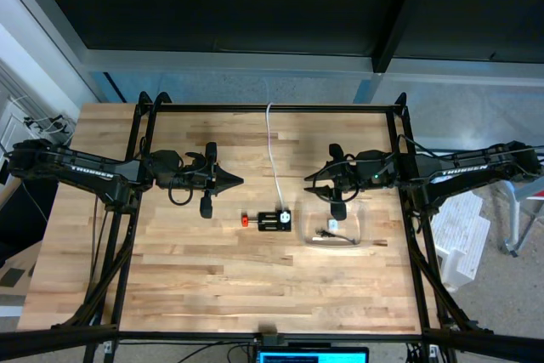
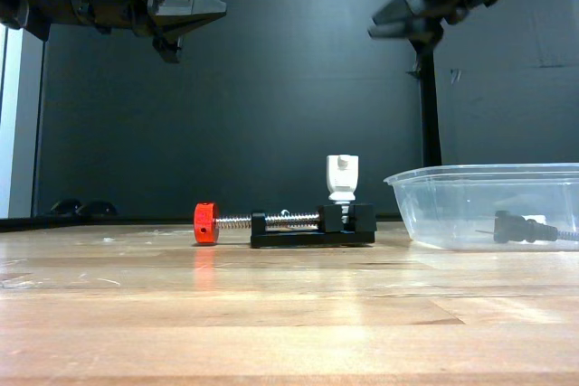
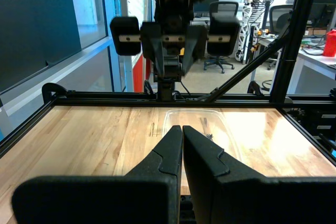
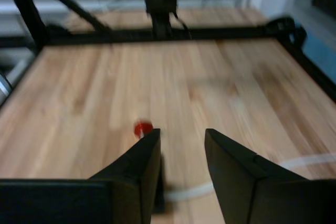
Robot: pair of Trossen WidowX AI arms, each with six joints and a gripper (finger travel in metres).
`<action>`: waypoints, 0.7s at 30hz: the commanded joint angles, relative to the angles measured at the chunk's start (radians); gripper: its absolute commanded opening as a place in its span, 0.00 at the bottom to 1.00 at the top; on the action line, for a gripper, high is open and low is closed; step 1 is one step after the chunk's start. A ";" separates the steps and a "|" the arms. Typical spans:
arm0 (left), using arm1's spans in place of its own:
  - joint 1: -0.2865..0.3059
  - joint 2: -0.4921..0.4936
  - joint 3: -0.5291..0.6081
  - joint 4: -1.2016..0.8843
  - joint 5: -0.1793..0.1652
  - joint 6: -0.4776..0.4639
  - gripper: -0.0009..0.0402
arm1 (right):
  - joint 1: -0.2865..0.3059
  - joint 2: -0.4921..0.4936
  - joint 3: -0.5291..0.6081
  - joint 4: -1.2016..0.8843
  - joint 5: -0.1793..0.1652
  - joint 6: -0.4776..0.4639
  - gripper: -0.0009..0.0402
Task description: Remove the power plug from the receptacle and place in the container
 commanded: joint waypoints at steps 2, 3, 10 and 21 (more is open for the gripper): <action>0.000 0.000 0.000 0.000 0.000 0.000 0.02 | -0.037 0.000 -0.021 0.124 -0.037 -0.013 0.18; 0.000 0.000 0.000 0.000 0.000 0.000 0.02 | -0.046 0.000 -0.028 0.157 -0.066 -0.016 0.15; 0.000 0.000 0.000 0.000 0.000 0.000 0.02 | -0.082 0.000 -0.079 0.329 -0.096 -0.017 0.03; 0.000 0.000 0.000 0.000 0.000 0.000 0.02 | -0.082 -0.004 -0.171 0.507 -0.096 -0.003 0.02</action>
